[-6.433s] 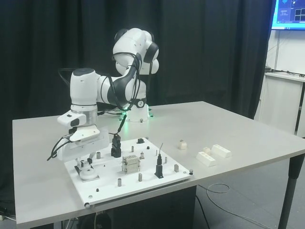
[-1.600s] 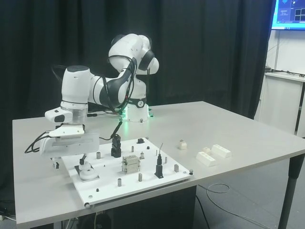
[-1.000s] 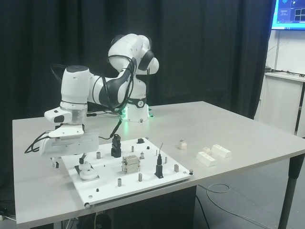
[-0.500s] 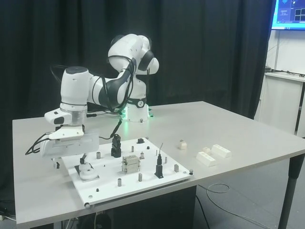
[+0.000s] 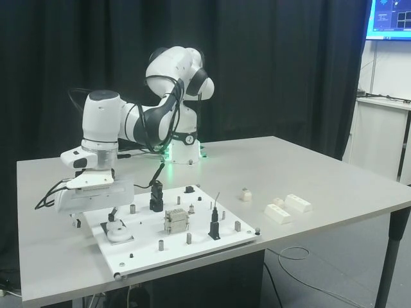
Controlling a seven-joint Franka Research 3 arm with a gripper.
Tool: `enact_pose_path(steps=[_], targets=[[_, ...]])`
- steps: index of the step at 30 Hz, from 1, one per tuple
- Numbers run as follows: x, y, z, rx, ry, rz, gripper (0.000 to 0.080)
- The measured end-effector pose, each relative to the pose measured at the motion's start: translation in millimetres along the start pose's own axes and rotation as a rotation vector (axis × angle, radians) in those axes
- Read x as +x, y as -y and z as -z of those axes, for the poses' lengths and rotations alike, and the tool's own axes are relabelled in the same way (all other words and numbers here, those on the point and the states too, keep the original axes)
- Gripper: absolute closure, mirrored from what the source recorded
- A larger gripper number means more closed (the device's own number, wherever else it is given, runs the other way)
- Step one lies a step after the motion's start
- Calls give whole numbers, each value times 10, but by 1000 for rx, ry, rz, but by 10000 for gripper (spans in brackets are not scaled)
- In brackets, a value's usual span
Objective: Insert medium gear.
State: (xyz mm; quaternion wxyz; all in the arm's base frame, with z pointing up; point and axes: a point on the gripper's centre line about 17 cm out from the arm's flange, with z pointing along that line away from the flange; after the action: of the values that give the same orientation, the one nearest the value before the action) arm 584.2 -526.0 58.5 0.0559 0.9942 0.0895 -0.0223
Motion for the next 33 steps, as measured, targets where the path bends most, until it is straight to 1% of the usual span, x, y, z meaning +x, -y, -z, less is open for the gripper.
enact_pose_path(steps=[12, 20, 28, 33], targets=[[8, -10, 1, -3, -2, 7, 3], [6, -60, 18, -17, -4, 8, 3], [-15, -130, 75, -34, 4, -2, 3], [-26, -138, 108, -35, 13, -9, 3]])
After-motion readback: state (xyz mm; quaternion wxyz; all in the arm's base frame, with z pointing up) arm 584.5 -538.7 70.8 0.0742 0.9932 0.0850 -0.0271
